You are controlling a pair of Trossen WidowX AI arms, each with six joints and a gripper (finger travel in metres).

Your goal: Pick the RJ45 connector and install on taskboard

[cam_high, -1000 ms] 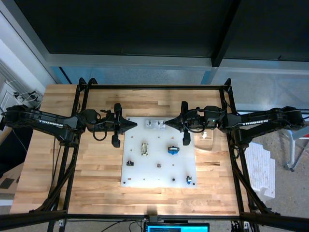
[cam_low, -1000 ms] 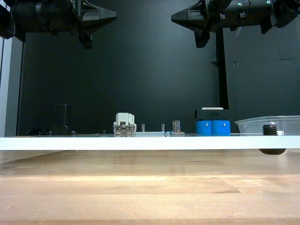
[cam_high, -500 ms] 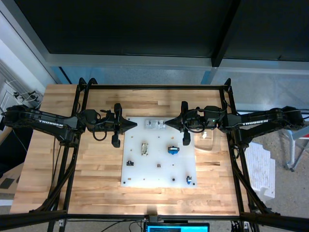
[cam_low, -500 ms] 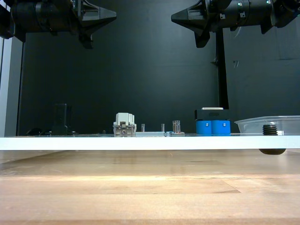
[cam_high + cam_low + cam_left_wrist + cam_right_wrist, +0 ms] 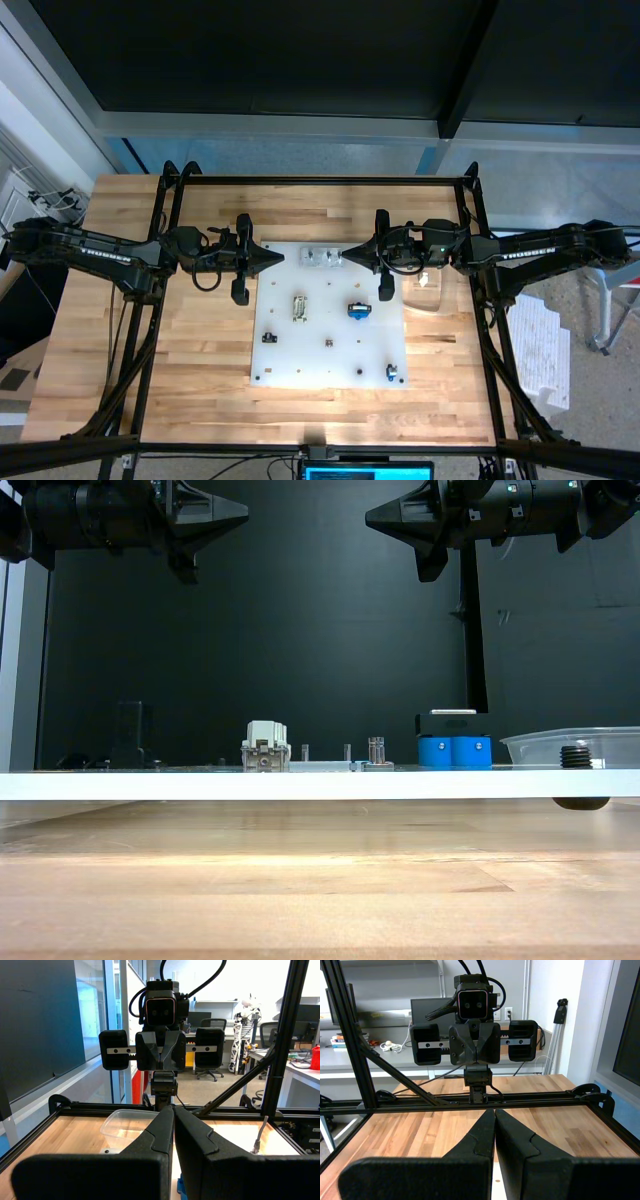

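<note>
- Tabletop (image 5: pixel 200 340) — pale wood planks inside a black frame.
- Taskboard (image 5: pixel 300 355) — white square panel lying flat at mid-tabletop between the two arms. From the low view it reads as a thin white slab (image 5: pixel 150 783).
- Left gripper (image 5: pixel 280 258) — held high above the board's far-left corner, pointing inward. Fingers (image 5: pixel 160 1130) are clenched together with nothing between them.
- Right gripper (image 5: pixel 346 255) — at the same height over the board's far edge, facing the left one, tips apart. Fingers (image 5: pixel 482 1132) are pressed tight and grasp nothing.
- Clear tray (image 5: pixel 426 290) — on the wood just beside the board's right edge, under the right arm.
- Grey-white housing (image 5: pixel 299 308) and blue fitting (image 5: pixel 358 310) — upright on the board, near its middle.
- RJ45 connector — too small to pick out in any view, so its place cannot be told.
</note>
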